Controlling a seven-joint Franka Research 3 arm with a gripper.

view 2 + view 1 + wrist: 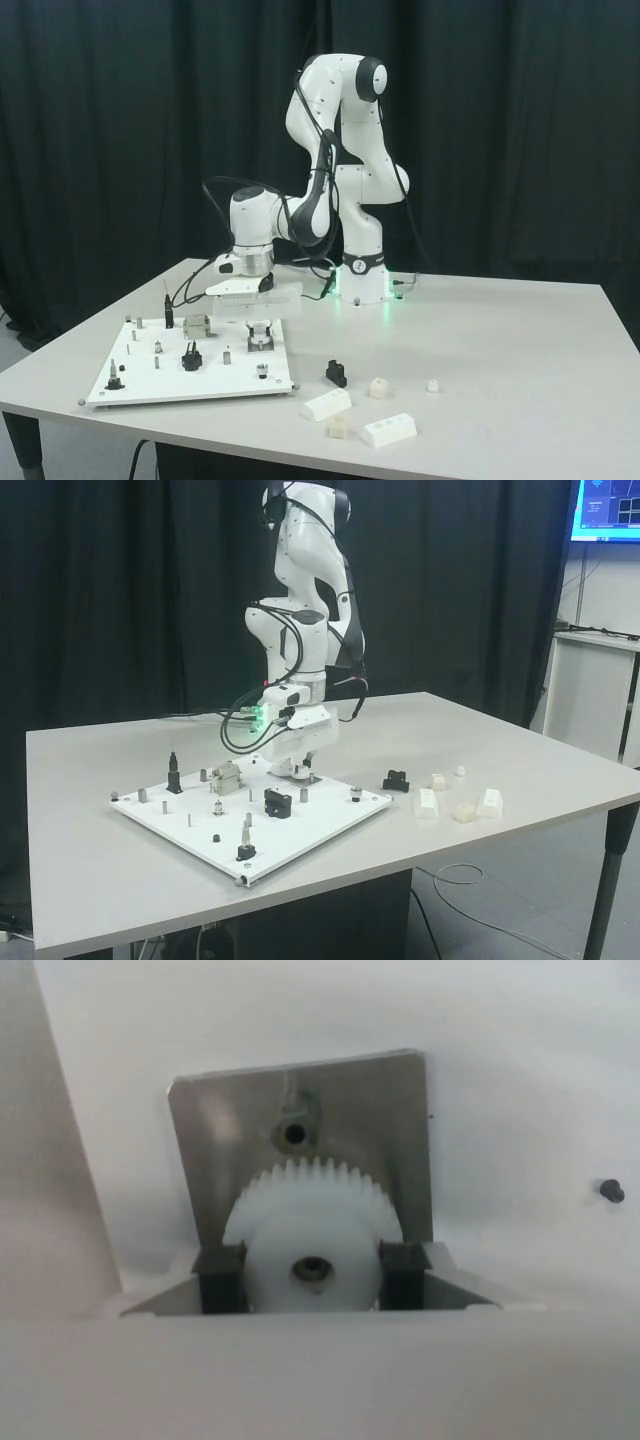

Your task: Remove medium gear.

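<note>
A white toothed medium gear (315,1205) sits on a grey metal plate (370,1120) fixed to the white board (300,830). In the wrist view my gripper (313,1275) is down over it, and its black fingertips (220,1275) press against both sides of the gear's round hub. A hole in the plate (294,1134) shows just beyond the gear's teeth. In the room views the gripper (293,768) (260,335) stands low on the board near its far right part, and the gear there is mostly hidden by the hand.
On the board stand a black block (275,802), several small pegs (174,775) and a grey metal part (228,777). A black screw head (612,1191) lies near the plate. Off the board lie a black clip (397,780) and several white blocks (488,802).
</note>
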